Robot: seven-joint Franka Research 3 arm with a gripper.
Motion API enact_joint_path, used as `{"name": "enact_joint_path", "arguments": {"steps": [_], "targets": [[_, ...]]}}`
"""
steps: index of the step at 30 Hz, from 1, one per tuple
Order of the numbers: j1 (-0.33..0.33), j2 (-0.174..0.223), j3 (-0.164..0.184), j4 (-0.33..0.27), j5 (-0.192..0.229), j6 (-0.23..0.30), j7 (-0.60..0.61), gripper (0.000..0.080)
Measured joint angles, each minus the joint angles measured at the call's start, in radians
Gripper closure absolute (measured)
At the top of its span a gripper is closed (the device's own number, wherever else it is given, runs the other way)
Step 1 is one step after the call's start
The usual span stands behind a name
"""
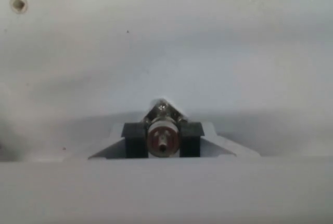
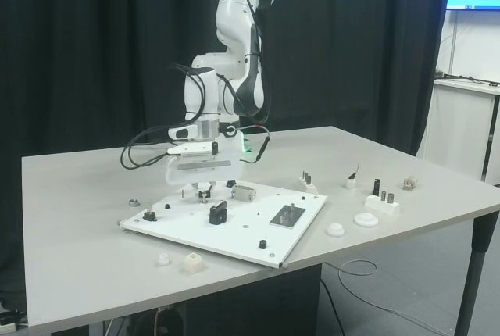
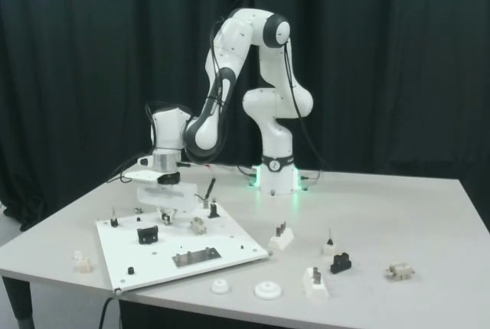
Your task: Insert BNC.
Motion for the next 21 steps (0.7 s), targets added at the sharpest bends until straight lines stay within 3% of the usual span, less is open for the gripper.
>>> {"name": "enact_joint_path", "arguments": {"steps": [6,21], "targets": [[0.000,0.000,-0.001,0.000,0.000,0.000,0.031,0.0675],[0.001,0.000,-0.001,0.000,0.000,0.001,0.298,0.0675]]}}
